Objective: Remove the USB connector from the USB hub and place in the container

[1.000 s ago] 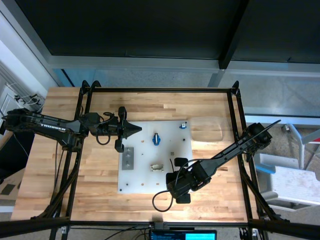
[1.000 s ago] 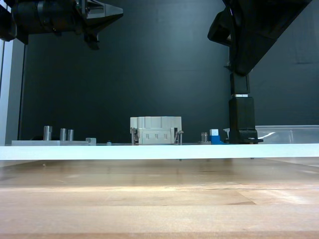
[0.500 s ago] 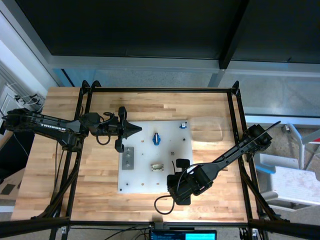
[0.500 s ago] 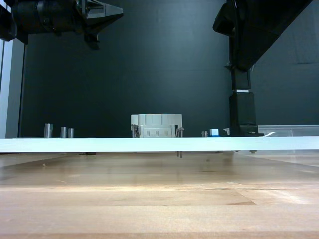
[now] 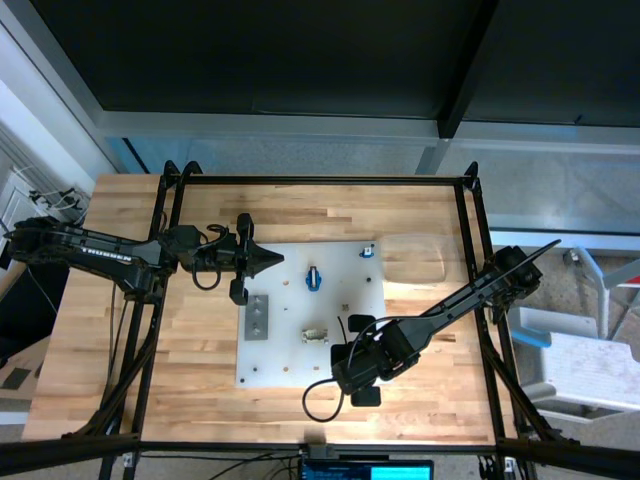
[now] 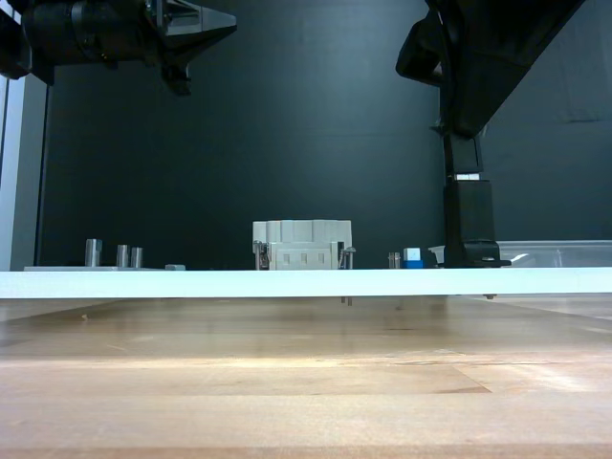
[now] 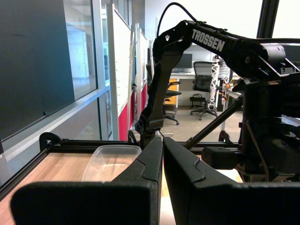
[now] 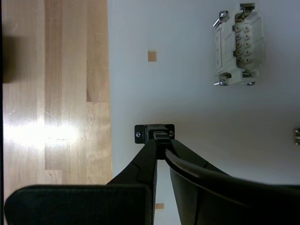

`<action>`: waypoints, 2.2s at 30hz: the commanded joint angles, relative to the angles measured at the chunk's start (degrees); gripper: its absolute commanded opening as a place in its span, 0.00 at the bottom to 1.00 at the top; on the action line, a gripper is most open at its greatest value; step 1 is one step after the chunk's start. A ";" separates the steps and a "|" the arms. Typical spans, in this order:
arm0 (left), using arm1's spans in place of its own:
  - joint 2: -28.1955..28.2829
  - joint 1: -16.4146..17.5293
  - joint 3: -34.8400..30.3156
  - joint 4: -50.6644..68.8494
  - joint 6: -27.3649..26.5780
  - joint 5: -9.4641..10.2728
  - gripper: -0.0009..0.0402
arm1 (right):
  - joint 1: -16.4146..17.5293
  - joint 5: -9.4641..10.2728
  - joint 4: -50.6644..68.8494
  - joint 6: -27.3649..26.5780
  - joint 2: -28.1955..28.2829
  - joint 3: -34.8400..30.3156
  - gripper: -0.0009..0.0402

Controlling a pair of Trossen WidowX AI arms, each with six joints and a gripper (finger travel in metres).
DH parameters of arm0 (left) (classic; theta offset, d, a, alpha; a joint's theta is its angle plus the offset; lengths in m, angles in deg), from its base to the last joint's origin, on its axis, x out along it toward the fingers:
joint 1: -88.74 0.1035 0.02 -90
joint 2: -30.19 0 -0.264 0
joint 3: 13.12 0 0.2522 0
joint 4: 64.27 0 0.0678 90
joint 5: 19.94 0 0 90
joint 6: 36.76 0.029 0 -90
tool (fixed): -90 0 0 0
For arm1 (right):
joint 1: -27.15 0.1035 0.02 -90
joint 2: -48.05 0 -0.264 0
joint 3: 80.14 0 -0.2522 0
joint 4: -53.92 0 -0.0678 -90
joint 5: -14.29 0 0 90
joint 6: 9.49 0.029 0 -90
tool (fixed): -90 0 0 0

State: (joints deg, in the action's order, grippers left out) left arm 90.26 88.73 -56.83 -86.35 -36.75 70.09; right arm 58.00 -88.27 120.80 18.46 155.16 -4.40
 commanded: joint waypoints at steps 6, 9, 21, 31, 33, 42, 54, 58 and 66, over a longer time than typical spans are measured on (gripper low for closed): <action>0.02 0.00 0.00 0.02 0.00 0.00 0.02 | 2.75 -5.90 0.11 2.67 -0.13 -0.04 0.02; 0.02 0.00 0.00 -0.02 0.00 0.00 0.02 | 3.69 -6.47 0.02 3.87 -0.20 0.00 0.02; 0.04 0.00 0.00 0.02 0.00 0.00 0.02 | 5.01 -8.31 0.35 5.57 -1.07 1.14 0.02; 0.02 0.00 0.00 0.00 0.00 0.00 0.02 | 4.20 -5.79 2.56 -0.28 0.28 -1.44 0.02; 0.02 0.00 0.00 -0.02 0.00 0.00 0.02 | 3.98 -5.79 3.06 -1.01 1.11 -2.60 0.02; 0.02 0.00 0.00 0.00 0.00 0.00 0.02 | 2.60 -5.86 3.76 -1.62 3.78 -5.22 0.02; 0.02 0.00 0.00 -0.04 0.00 0.00 0.02 | 3.93 -9.55 2.51 6.01 0.09 -1.44 0.02; 0.04 0.00 0.00 0.02 0.00 0.00 0.02 | 4.13 -9.88 1.77 7.69 -2.95 1.62 0.02; 0.04 0.00 0.00 0.13 0.00 0.00 0.02 | 3.82 -10.21 1.95 9.11 -10.62 6.64 0.02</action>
State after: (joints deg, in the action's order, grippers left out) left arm 90.29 88.73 -56.83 -86.35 -36.77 70.09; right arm 62.11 -98.43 122.59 27.48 145.74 1.28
